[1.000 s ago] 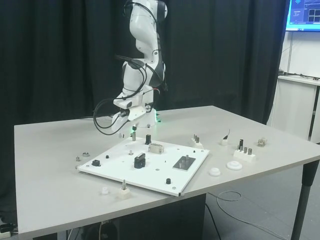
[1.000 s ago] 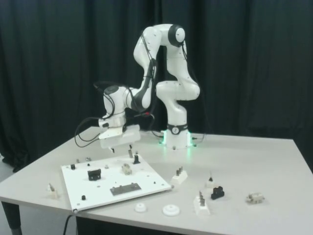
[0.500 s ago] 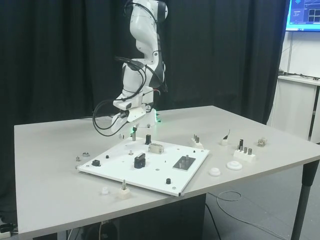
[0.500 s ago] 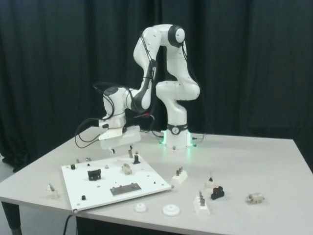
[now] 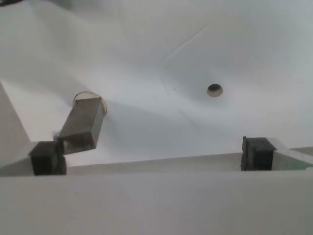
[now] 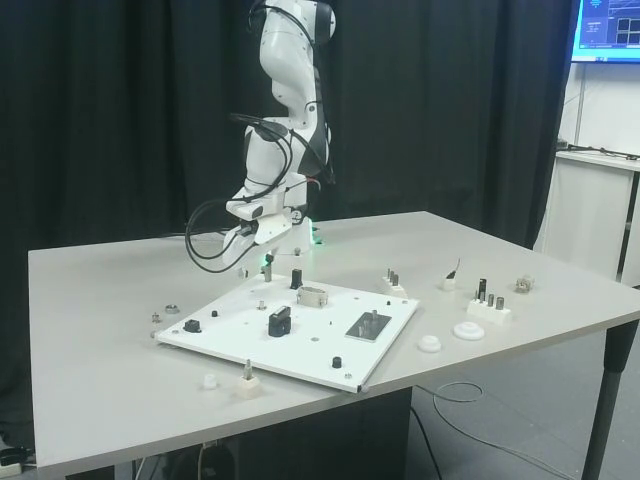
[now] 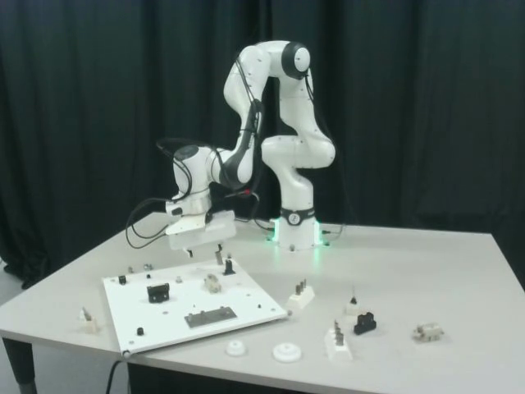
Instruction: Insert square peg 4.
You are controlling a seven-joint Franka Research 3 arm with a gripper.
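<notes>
In the wrist view a grey square peg point(image 5: 83, 125) stands upright on the white board point(image 5: 146, 58), its foot at a round mark. My gripper point(image 5: 152, 154) is open and wide, with one black fingertip point(image 5: 47, 156) right beside the peg and the other point(image 5: 257, 152) far from it. Nothing lies between the fingers. A small round hole point(image 5: 214, 89) shows in the board further off. In the room views the gripper point(image 6: 256, 250) point(image 7: 203, 249) hangs just above the back edge of the board point(image 6: 300, 345) point(image 7: 176, 316).
On the board sit a black block point(image 6: 279, 321), a grey plate point(image 6: 368, 325) and a small metal part point(image 6: 312, 295). To the right on the grey table point(image 6: 90, 300) stand white peg holders point(image 6: 490, 308) and white discs point(image 6: 468, 330). A small white holder point(image 6: 246, 385) stands near the front edge.
The gripper has risen slightly above the board's back edge. Nothing else has moved.
</notes>
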